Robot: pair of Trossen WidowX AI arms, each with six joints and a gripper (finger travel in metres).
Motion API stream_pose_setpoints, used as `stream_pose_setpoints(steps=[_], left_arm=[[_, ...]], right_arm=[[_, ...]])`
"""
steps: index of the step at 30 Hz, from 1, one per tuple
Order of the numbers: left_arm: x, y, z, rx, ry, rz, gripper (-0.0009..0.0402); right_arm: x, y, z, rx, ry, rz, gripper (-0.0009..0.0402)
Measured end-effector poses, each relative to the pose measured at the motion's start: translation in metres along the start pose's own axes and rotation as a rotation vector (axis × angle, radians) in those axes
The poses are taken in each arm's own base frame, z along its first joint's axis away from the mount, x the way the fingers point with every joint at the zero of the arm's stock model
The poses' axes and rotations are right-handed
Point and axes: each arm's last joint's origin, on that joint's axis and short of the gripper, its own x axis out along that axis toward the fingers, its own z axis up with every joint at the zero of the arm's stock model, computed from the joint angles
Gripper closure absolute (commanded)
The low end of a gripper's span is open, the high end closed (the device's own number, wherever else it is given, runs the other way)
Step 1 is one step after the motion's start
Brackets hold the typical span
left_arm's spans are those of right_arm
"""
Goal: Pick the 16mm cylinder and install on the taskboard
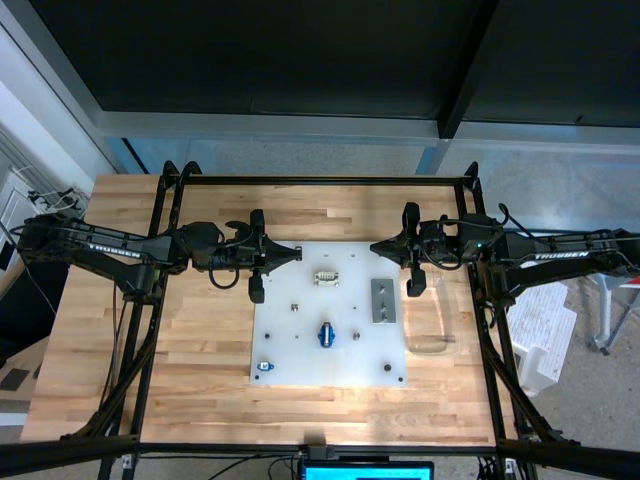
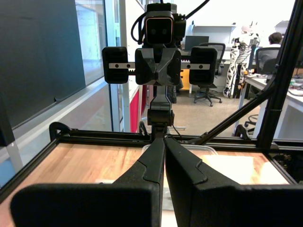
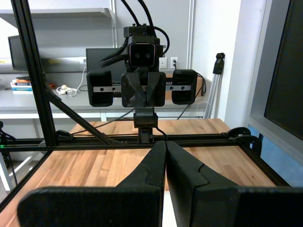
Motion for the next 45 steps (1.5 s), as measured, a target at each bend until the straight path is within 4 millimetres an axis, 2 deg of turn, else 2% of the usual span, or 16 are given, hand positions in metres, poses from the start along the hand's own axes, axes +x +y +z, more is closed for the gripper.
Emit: stream_pose_setpoints(steps=[45], left_arm=[[0.0005, 0.0073, 0.0001, -0.058, 0.001, -0.024, 0.0393]], right_arm=[[-0.0008, -0.0001, -0.0049, 0.004, -0.009, -0.003, 0.0393]])
